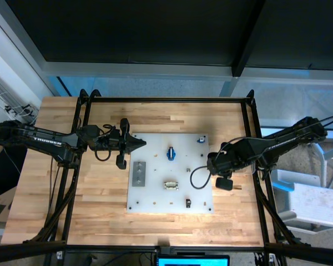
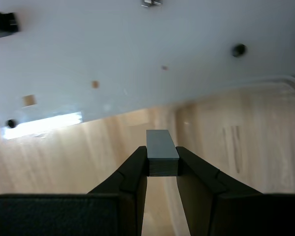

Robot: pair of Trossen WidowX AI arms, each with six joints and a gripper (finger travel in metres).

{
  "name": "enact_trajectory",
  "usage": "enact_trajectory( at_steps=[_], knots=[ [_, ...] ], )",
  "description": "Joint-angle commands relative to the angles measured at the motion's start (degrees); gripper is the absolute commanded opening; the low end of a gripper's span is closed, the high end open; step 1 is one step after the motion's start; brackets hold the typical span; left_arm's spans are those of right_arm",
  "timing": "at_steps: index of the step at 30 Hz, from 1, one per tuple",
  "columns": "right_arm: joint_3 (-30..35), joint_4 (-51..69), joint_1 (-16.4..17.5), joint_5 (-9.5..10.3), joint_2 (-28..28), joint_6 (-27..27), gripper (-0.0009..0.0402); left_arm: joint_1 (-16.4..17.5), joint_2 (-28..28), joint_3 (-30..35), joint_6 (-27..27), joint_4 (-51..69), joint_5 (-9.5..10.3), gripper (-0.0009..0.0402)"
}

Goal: Pick the 16mm bar from the taskboard and place it in the container

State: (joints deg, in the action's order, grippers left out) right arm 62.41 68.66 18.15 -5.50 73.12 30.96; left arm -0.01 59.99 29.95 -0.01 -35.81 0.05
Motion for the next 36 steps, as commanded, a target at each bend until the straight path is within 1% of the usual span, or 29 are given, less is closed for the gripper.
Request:
enact_trajectory(
  at_steps=[1, 8, 14, 21, 28, 36],
  knots=[
    [-2.36, -0.13, -2.05, -0.04, -2.25, -0.44, 0.0012, 0.02, 0.0, 0.0, 0.0, -0.02, -0.02, 0.0],
    [-6.67, -0.11, -6.4, 0.11, -6.32, -1.49, 0.0012, 0.02, 0.0, 0.0, 0.0, -0.02, -0.02, 0.0],
    [-10.1, -0.24, -10.67, 0.09, -8.7, -2.91, 0.0012, 0.0, 0.0, 0.0, 0.0, -0.02, -0.02, 0.0],
    [-12.83, -0.24, -14.84, 0.11, -9.4, -2.89, 0.0012, 0.0, 0.0, 0.0, 0.0, -0.02, -0.02, 0.0],
    [-15.08, -0.39, -17.33, 0.13, -9.77, -2.91, 0.0012, 0.0, 0.0, 0.0, 0.0, 0.0, -0.02, 0.0],
    [-15.17, -0.37, -17.44, 0.11, -9.81, -2.89, 0.0012, 0.02, 0.0, 0.0, 0.0, 0.0, -0.02, 0.0]
  ],
)
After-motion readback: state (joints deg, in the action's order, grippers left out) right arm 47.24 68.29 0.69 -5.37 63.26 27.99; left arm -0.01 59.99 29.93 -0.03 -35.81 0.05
